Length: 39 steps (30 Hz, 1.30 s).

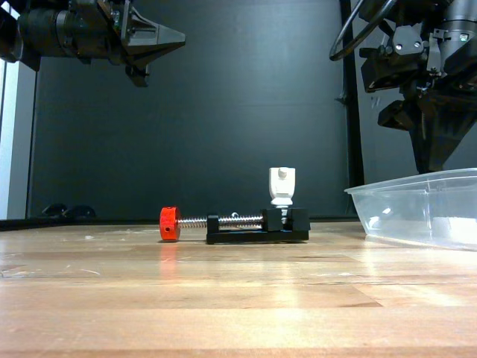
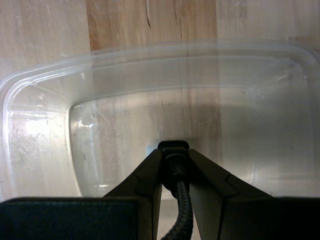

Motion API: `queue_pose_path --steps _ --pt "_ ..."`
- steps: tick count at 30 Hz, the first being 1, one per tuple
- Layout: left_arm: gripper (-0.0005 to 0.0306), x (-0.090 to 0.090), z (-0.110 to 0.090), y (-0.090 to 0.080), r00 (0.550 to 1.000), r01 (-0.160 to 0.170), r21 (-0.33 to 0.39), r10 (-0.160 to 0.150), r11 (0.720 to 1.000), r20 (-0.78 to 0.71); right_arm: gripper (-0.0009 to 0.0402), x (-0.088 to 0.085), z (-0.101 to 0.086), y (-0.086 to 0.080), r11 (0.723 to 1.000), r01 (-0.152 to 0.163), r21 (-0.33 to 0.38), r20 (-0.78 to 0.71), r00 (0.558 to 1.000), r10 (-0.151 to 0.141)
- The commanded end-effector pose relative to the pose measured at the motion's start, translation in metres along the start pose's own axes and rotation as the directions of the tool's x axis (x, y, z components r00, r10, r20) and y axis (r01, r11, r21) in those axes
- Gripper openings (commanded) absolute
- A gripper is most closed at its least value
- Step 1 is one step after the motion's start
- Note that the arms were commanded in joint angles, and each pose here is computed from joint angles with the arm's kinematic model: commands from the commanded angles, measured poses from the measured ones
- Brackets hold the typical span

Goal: Remove the power plug from the receptacle and place in the container

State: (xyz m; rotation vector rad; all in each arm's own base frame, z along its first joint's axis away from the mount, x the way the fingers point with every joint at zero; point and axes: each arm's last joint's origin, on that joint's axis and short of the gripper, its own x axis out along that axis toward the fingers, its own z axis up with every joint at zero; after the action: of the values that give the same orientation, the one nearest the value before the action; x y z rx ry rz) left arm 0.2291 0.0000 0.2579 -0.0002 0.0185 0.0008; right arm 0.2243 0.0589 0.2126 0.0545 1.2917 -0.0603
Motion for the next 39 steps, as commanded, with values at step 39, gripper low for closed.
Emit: queue_pose_path --steps 39 --pt "0.0 0.0 0.0 0.0 1.0 0.0 0.0 0.0 1.0 0.0 0.0024 -0.051 0.008 -0.015 0.996 -0.089 0.024 0.302 0.95 0.078"
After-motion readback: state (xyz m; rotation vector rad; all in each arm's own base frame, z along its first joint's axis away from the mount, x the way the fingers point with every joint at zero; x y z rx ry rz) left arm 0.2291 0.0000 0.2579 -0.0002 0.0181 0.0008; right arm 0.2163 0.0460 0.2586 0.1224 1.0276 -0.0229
